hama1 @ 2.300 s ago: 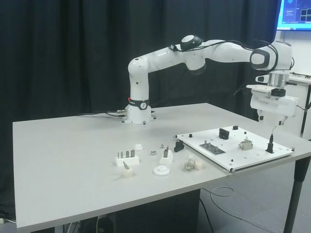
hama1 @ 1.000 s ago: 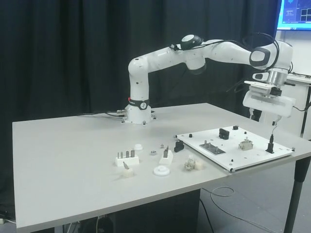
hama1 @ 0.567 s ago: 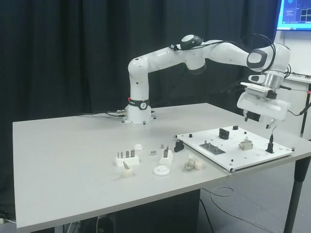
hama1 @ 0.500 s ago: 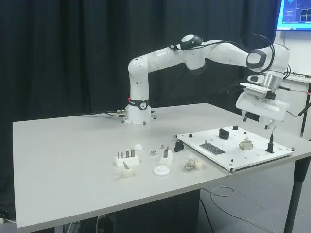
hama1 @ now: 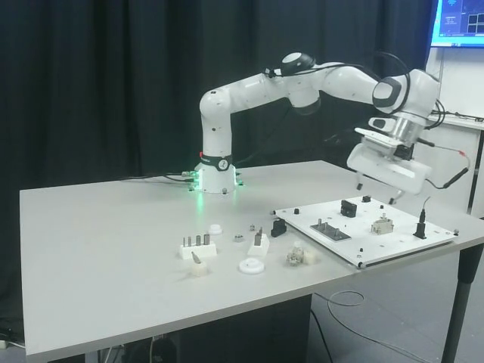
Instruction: Pick waterproof.
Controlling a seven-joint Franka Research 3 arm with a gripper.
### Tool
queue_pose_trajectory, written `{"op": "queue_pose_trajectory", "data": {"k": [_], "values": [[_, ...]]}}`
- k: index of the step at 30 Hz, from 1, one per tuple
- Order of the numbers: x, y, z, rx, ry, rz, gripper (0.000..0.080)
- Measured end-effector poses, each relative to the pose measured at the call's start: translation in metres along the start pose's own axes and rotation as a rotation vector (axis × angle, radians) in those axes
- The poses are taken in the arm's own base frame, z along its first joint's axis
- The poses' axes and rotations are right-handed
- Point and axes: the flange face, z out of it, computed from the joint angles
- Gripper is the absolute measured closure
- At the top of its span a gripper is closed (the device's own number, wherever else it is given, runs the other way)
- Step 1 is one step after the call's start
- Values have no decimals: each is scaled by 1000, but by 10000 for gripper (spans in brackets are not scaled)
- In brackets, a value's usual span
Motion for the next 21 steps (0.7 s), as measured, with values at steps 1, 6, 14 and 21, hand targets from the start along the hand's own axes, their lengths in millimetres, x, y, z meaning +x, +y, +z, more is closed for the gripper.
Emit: {"op": "queue_pose_trajectory", "data": {"k": [1,6,14,21], "values": [[5,0,2,-5,3,-6,3],[30,1,10,-27,8,-28,3],[66,4,25,-16,-18,-67,3],[92,7,39,26,-32,-90,3]]}}
